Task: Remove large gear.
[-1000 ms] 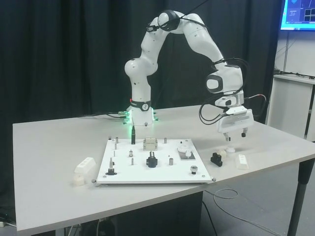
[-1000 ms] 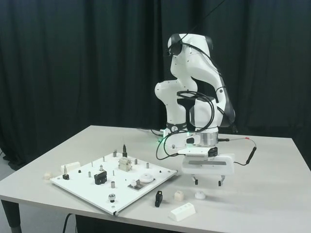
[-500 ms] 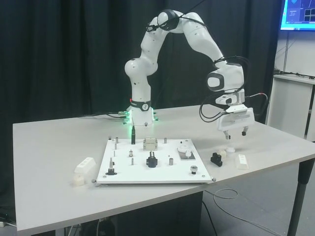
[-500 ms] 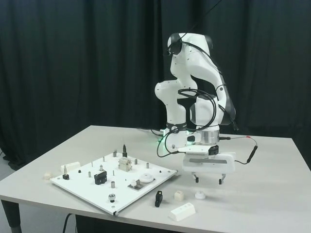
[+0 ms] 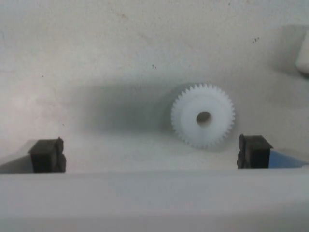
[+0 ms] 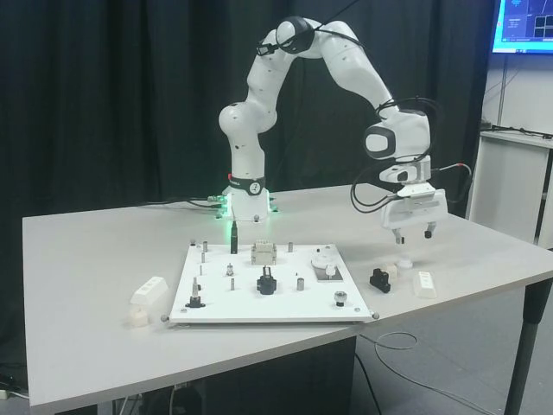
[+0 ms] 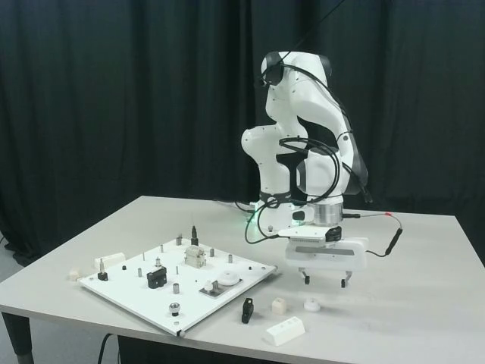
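The grey worktop (image 6: 86, 259) carries everything here, and I take the white board (image 6: 216, 303) on it as my landmark. My arm (image 6: 346, 69) arches from its base behind the board out past the board's far side, the side away from the small white block (image 6: 149, 294).

My claw (image 7: 324, 281) hangs off that side of the board, above bare worktop, released and spread wide with nothing between the fingers (image 5: 47, 155). Right under it lies a white gear (image 5: 203, 117), flat on the worktop beyond the board's edge, close to one finger and well apart from the other. Another white gear (image 6: 322, 260) sits on the board itself (I cannot tell from here which of the two is the large one).

Smaller still, just off the board beside the loose gear, are a black clip (image 7: 247, 309), a little white piece (image 7: 280, 306) and a long white block (image 7: 285, 330).

The risks, as I judge them: swinging low back toward the board could knock those small parts about, and a careless pass might nudge the loose gear toward the worktop's edge.
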Tool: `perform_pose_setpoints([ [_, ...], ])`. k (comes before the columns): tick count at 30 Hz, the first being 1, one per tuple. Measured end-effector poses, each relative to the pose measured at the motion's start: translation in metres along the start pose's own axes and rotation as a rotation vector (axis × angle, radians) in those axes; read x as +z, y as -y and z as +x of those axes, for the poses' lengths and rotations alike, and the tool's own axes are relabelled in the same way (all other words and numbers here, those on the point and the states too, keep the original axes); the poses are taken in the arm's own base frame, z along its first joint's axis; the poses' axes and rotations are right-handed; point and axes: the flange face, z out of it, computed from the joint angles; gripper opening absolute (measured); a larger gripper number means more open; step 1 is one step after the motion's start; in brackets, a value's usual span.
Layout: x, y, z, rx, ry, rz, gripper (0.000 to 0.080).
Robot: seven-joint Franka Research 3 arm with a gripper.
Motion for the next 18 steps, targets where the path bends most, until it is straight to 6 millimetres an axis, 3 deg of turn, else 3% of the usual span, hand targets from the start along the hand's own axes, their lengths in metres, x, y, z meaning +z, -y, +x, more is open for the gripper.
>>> perform_pose_setpoints([
  [8,-0.002,-0.005,0.011,0.033,-0.011,-0.027,0.08],
  [18,-0.011,-0.026,0.047,0.086,-0.04,-0.107,0.08],
])
